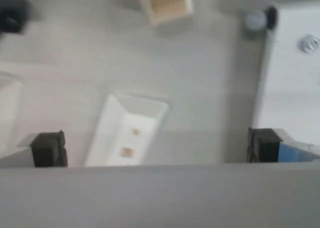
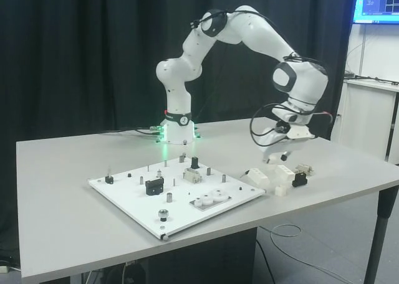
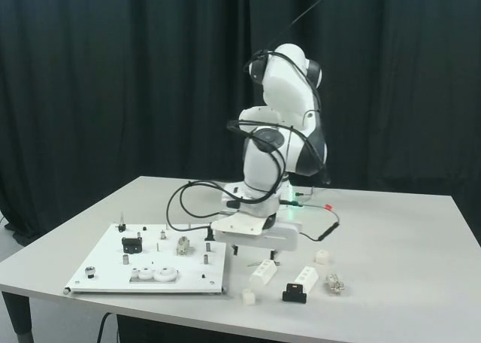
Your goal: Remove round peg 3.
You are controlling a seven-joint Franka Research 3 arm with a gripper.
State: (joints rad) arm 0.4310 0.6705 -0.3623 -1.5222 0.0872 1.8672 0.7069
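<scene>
Board: white board [image 2: 181, 200] flat on the grey surface [image 2: 56, 172], near its front edge.
Pegs: small grey upright pins [image 2: 163, 164] stand on the board; which one is round peg 3 cannot be told.
Arm: white arm [image 2: 237, 28] bent over loose white blocks [image 2: 277, 178] beside the board.
Jaws: spread wide, holding nothing, black fingertips [image 1: 49, 149] well apart, above a white tray [image 1: 127, 133].

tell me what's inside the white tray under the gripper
The wrist view shows two small pale blocks lying inside the white tray, which rests on the grey table below the gripper. The tray's near end is covered by the gripper body, so anything there is hidden.
</scene>
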